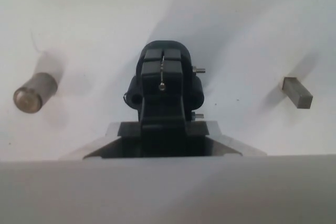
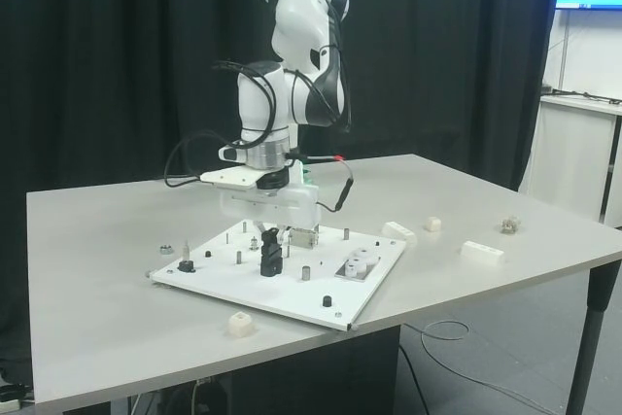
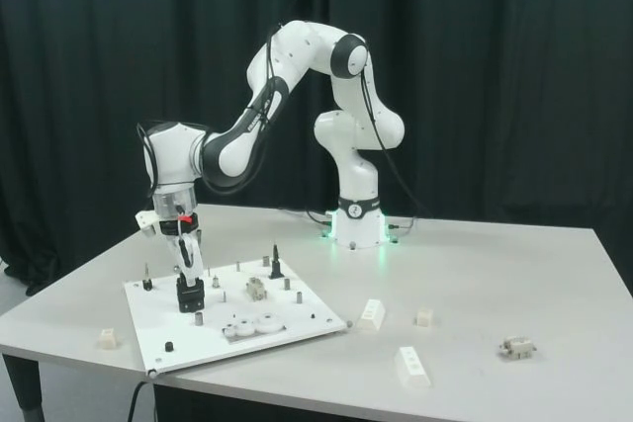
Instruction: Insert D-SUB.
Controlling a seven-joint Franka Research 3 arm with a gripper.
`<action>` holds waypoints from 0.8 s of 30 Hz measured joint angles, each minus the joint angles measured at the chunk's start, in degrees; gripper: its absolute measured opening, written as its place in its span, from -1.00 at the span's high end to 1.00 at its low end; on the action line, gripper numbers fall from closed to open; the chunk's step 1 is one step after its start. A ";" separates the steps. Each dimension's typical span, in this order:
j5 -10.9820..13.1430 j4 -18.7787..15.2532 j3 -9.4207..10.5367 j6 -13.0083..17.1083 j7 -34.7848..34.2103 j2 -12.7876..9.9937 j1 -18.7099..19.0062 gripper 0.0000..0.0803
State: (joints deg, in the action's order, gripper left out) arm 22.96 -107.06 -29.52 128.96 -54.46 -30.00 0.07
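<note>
In your wrist view the fingers (image 1: 163, 129) clamp the black D-SUB (image 1: 163, 85) above the white board (image 1: 236, 30). Your first room view shows it upright, mid-board. In your second, it hangs near the board's left edge.

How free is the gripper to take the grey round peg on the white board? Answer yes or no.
Likely not yet. The grey round peg stands bare, but the gripper is shut on the black connector and would need to release that first.
</note>
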 joint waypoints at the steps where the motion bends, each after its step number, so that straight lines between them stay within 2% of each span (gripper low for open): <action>1: 0.00 -0.05 0.00 0.11 0.00 0.00 0.03 0.62; 24: 0.00 -0.78 -0.03 1.12 0.00 0.39 0.31 0.62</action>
State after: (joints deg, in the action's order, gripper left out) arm 22.97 -107.84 -29.55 130.08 -54.46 -29.61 0.39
